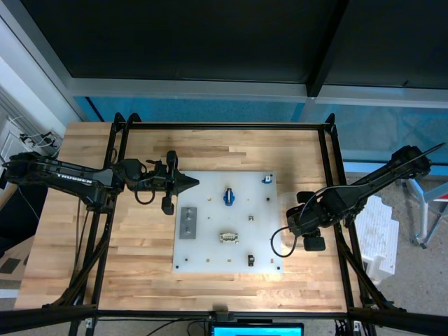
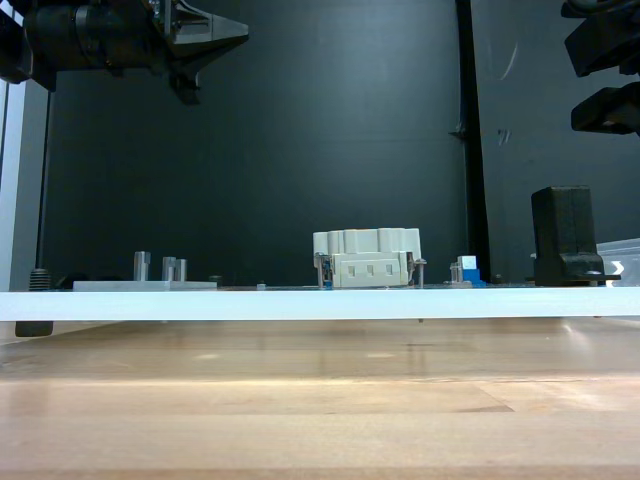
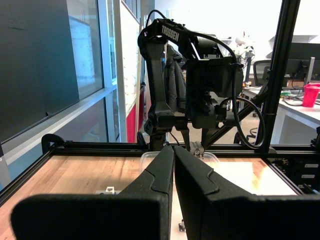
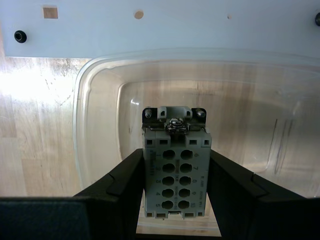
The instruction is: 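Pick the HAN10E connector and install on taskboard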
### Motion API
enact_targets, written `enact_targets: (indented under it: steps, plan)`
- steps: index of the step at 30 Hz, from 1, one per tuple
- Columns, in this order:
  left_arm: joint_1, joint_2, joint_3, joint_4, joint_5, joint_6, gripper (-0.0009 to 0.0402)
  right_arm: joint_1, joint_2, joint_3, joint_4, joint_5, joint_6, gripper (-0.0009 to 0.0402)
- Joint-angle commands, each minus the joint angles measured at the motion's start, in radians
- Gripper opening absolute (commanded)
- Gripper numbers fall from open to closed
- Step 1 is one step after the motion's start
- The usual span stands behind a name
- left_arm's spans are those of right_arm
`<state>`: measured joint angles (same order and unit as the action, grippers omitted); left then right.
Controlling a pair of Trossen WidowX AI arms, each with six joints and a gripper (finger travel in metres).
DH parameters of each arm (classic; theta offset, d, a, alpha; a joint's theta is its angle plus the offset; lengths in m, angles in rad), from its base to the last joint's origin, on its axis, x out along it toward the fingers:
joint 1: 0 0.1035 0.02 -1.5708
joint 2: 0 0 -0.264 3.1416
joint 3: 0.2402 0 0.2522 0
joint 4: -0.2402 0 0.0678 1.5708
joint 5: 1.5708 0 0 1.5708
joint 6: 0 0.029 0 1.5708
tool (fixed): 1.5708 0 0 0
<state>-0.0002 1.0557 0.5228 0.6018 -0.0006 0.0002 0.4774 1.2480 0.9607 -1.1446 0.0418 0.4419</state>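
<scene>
The HAN10E connector (image 4: 174,167), a light grey block with two rows of pin holes and a metal clamp on its end, sits between the fingers (image 4: 125,175) of my right gripper (image 4: 175,156), which is shut on it. It hangs over the clear plastic tray (image 4: 97,100), just off the right edge of the taskboard (image 1: 210,255). My right gripper (image 1: 294,225) is raised well above the table. My left gripper (image 1: 194,183) is shut and empty, held high over the board's upper left corner.
On the white board stand a beige socket (image 1: 229,239), a grey metal block (image 1: 187,222), a blue part (image 1: 229,197) and small black fittings (image 1: 252,261). The clear tray (image 1: 283,241) lies on the wood beside the board. A black frame rings the table.
</scene>
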Motion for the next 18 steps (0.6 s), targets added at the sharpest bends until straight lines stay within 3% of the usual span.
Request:
enact_targets:
  steps: [1, 18]
  plan:
    - [0.0, 0.0, 0.0, 0.0, 0.0, 0.0, 0.0001, -0.001, 0.005, 0.013, -0.003, 0.037, 0.012, 0.0032]
    - [0.0, 0.0, 0.0, 0.0, 0.0, 0.0, 0.0001, -0.053, 0.248, 0.248, -0.041, 0.037, -0.005, 0.0032]
